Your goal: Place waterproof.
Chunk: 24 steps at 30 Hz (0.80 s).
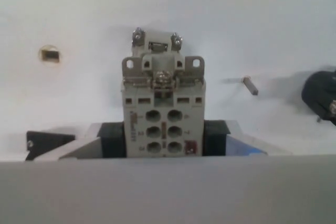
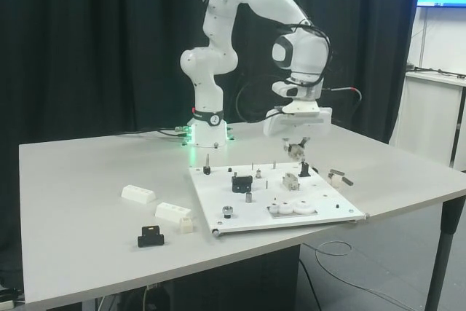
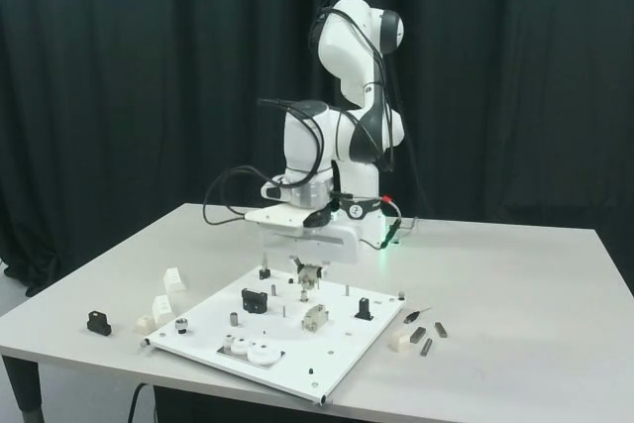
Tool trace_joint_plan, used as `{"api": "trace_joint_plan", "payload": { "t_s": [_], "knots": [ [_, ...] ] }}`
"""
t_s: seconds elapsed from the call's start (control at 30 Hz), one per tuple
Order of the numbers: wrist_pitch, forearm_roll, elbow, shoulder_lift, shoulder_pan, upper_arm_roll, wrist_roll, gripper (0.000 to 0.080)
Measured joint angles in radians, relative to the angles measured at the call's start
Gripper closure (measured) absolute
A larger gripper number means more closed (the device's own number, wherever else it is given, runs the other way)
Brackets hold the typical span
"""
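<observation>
Connector clamped between my gripper fingers, long axis pointing straight down at the white board directly beneath, held clear above it near the far edge. My arm arches over from its base, wrist vertical, poised to lower.

The grey table carries a white board. Beside the board lie two white blocks and a black clip.

Matt plastic connector, metal screws; smooth white board
</observation>
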Motion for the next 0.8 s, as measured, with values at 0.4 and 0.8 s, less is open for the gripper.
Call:
{"api": "trace_joint_plan", "payload": {
  "t_s": [0.4,0.8],
  "knots": [
    [-0.037,0.0,0.021,-0.017,0.0,-0.001,0.002,0.0495],
    [-0.037,0.0,0.021,-0.017,0.002,-0.001,0.0,0.0495]
  ]
}}
